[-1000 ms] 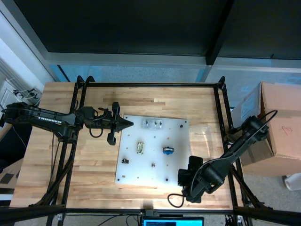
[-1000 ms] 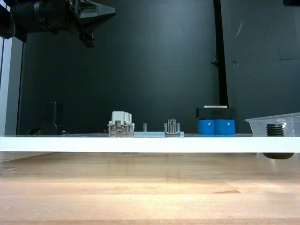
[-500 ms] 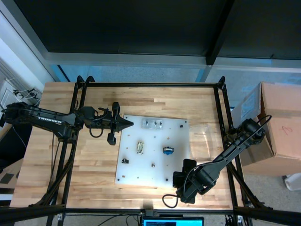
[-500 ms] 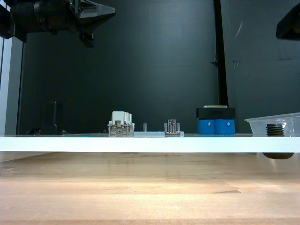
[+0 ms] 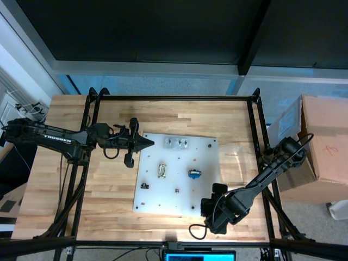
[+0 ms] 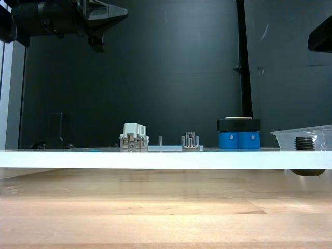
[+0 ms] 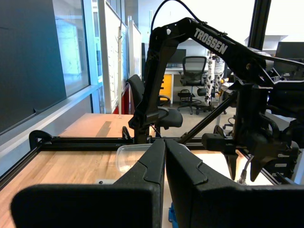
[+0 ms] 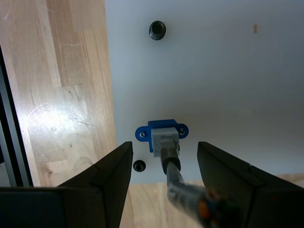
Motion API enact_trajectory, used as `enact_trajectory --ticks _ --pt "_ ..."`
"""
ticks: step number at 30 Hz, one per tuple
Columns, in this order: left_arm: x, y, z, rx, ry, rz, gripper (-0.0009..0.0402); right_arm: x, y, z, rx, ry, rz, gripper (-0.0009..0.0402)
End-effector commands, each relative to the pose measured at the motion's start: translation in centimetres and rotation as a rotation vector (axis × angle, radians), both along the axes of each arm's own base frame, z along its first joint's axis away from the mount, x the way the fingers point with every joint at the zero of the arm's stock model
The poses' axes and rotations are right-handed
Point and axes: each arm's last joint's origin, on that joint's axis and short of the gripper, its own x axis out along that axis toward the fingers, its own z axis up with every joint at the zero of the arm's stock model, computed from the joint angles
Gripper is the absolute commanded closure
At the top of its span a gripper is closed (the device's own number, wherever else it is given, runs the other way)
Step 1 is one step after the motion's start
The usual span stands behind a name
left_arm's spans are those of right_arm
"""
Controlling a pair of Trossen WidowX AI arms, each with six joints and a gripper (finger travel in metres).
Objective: Remove the RJ45 connector from the taskboard and place in the container
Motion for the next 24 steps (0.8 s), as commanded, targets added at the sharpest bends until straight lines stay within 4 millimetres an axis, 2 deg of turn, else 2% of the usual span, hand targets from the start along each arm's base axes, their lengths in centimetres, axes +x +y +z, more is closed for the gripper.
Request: enact_trajectory --ticks 1,13,24 --pt "0.00 0.00 0.00 0.000 0.000 0.000 0.0393 0.03 0.05 -0.01 0.005 -0.004 0.001 0.0228" --pt "0.00 0.01 0.00 0.000 0.000 0.000 0.0393 -0.01 0.03 0.18 0.016 -0.011 0.002 0.0297" --pt "0.00 0.01 0.00 0.000 0.000 0.000 0.0393 -0.04 0.00 0.09 0.014 -0.009 0.002 0.0391"
